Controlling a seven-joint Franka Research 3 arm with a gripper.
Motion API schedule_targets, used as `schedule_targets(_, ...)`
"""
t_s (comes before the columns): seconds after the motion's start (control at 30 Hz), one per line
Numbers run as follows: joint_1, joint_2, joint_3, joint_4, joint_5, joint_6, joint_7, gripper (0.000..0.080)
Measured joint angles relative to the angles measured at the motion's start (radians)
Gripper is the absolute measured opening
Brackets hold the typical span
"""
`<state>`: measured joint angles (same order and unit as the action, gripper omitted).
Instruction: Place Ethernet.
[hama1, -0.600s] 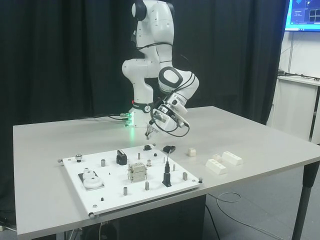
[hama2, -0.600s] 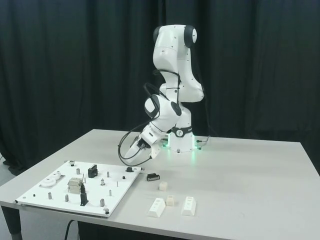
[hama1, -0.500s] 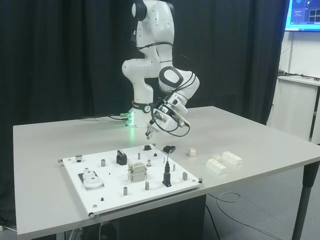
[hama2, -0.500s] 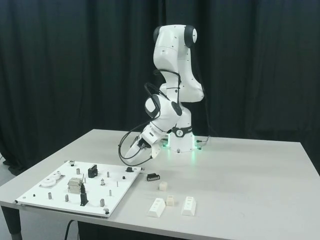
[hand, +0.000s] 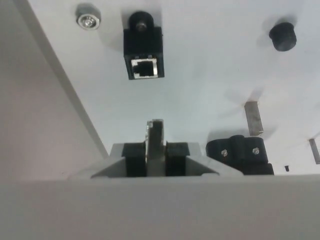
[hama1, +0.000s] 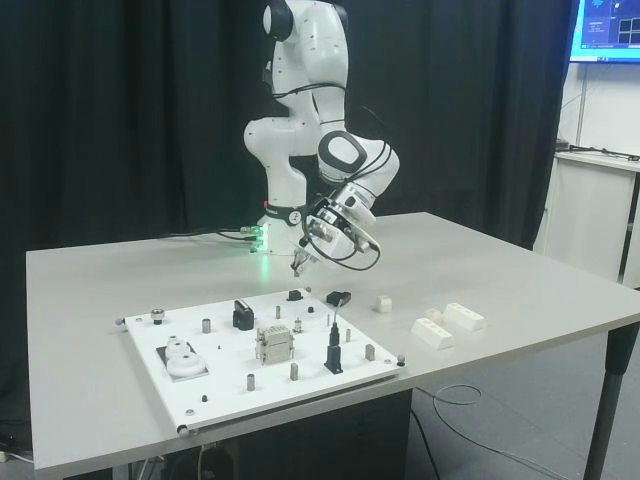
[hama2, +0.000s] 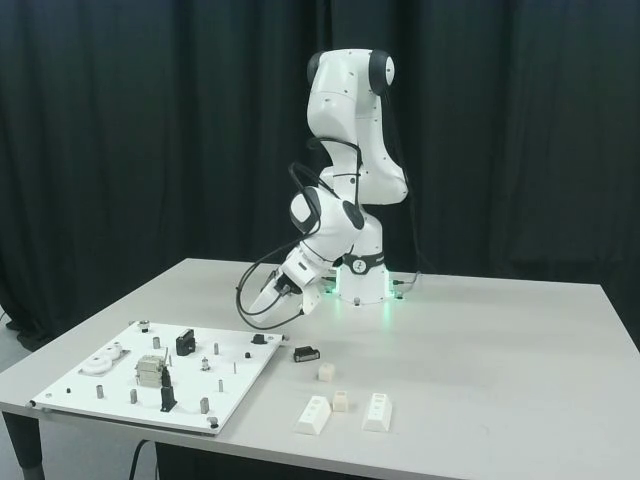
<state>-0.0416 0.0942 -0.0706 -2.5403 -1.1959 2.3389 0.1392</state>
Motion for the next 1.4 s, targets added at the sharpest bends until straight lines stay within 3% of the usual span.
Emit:
schedule_targets(1.1,0.001,-0.001,0.001,0.007,0.000,0.000,0.000,0.0080)
schedule_targets(1.4,0.001,-0.002,0.013,0.011,0.018,0.011,0.009,0.0080)
